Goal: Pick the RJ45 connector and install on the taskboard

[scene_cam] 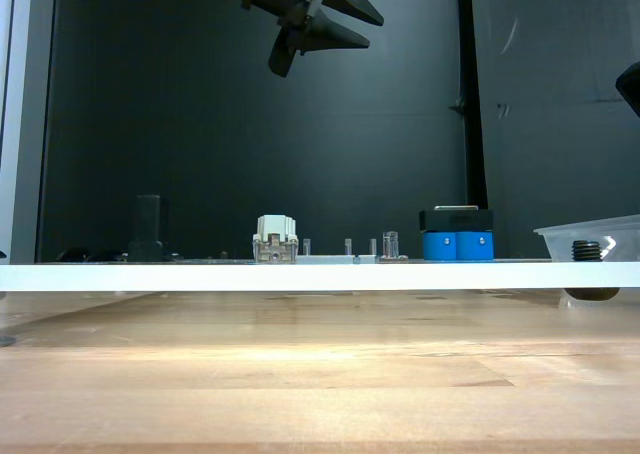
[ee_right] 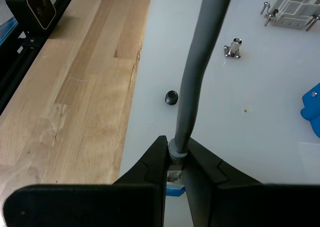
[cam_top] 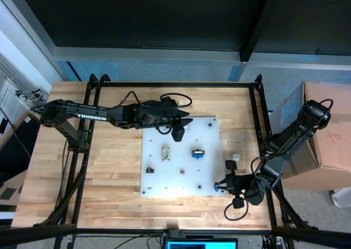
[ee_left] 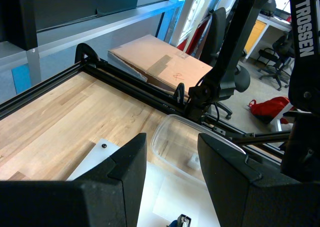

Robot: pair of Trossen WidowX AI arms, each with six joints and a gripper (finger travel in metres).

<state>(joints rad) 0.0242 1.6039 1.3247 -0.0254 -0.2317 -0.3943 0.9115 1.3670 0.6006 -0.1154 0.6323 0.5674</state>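
**High view.** My left gripper (cam_top: 184, 127) is hovering over the far edge of the board (cam_top: 170, 186), upper centre of the frame. Its fingers are spread and gripping nothing. My right gripper (cam_top: 219, 185) is sitting at the board's lower right corner. A white connector (cam_top: 165, 153) and a blue block (cam_top: 197, 153) are standing mid-board, apart from each other. A box (cam_top: 323, 139) is lying at the frame's right edge.

**Low view.** The left gripper is hanging at upper centre, well above the board, with its jaws apart. The white connector and the blue block are standing on the board, and a clear tray (scene_cam: 600, 236) is resting at lower right.

**Left wrist view.** My fingers are standing apart with nothing between them. Beyond them the tray, the box and a corner of the board are showing.

**Right wrist view.** My fingers are clamping the RJ45 connector (ee_right: 174, 171), and its grey cable (ee_right: 200, 67) is running away from it over the board. The connector is sitting low over the board near the edge, beside the table (ee_right: 75, 87). A blue piece (ee_right: 175, 190) is showing just beneath it. I cannot tell whether the connector is in a seat. A black knob (ee_right: 171, 98) is lying nearby on the board.
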